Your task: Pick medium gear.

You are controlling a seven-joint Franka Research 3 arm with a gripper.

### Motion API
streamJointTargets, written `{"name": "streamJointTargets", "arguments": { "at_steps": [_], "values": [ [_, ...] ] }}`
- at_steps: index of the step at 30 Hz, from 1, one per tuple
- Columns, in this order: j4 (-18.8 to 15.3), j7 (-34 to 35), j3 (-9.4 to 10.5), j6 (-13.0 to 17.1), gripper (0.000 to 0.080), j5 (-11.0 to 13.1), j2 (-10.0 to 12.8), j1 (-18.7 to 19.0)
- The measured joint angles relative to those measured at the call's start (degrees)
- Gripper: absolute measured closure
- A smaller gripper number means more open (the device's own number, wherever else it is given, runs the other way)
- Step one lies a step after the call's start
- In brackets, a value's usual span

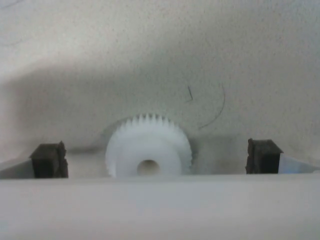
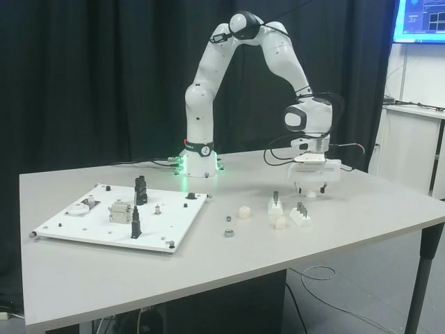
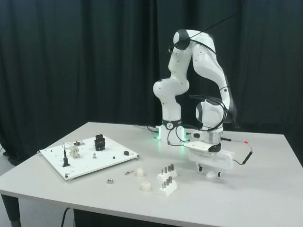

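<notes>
A: Going left to right, what lay on the table (image 2: 90,278)?

B: At the left stood the white board (image 2: 122,217) with small black and grey parts on it. Right of it lay a nut (image 2: 227,232), then two white caps (image 2: 244,212), then two white blocks (image 2: 300,216) with pins in them. Farthest right the gripper (image 2: 311,191) hung low.

A: And the arm (image 2: 208,76)?

B: Its base stood at the back of the table with a green glow around it. The arm rose upright, bent over at the top, and sloped down to the right. The wrist pointed straight down, with the hand just above the tabletop.

A: How was the hand set?

B: Spread wide. In the wrist view the two black fingertips (image 1: 49,161) stood far apart, clear of the gear (image 1: 148,150) on both sides.

A: Where was the gear?

B: It lay flat on the table between the fingers, white, toothed, with a round bore at its centre. It touched neither pad. In the room views it showed only as a white spot under the gripper.
</notes>
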Motion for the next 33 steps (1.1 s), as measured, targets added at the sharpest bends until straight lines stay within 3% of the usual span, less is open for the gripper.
{"name": "streamJointTargets", "arguments": {
  "at_steps": [12,33],
  "values": [
    [0.3,0.8,0.83,0.4,0.0003,0.6,0.6,-0.6],
    [0.5,0.8,5.79,2.5,0.0003,1.1,1.6,-5.6]
  ]
}}
